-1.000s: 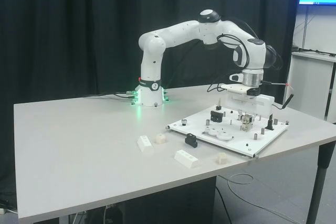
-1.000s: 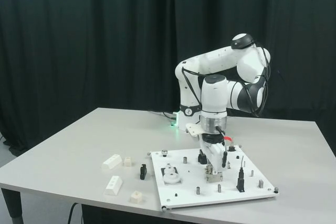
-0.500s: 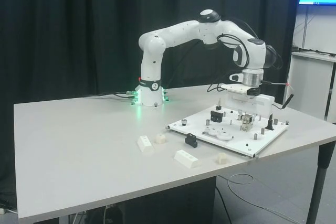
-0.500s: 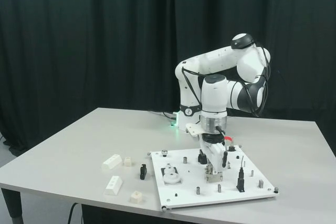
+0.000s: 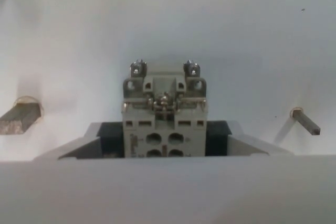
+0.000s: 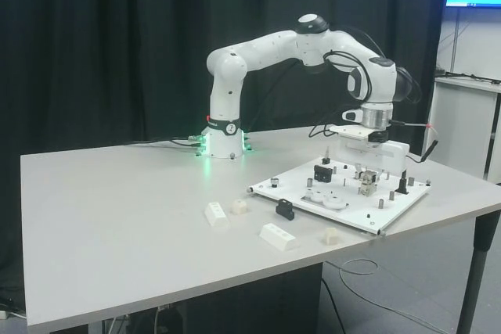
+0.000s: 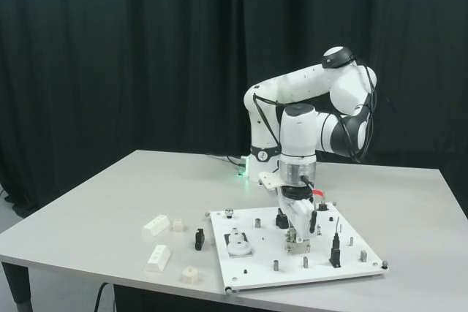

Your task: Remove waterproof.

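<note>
The waterproof connector [image 5: 164, 114] is a grey block with two screws on top and several round holes in its face. It stands upright on the white board [image 6: 344, 210], near the board's middle. My gripper [image 6: 365, 174] is low over the connector [image 6: 365, 186], straight above it and pointing down. In the second room view the gripper [image 7: 295, 236] hides most of the connector [image 7: 295, 244]. The wrist view has the connector centred, with a white part of the hand across the near edge of the picture.
The board [image 7: 256, 269] also carries a black block [image 6: 322, 172], a round white part [image 6: 327, 199], a black upright piece [image 6: 402, 184] and several short pegs [image 5: 306, 120]. On the grey table beside it lie white blocks [image 6: 215, 214] [image 6: 279, 235] and a small black part [image 6: 284, 209].
</note>
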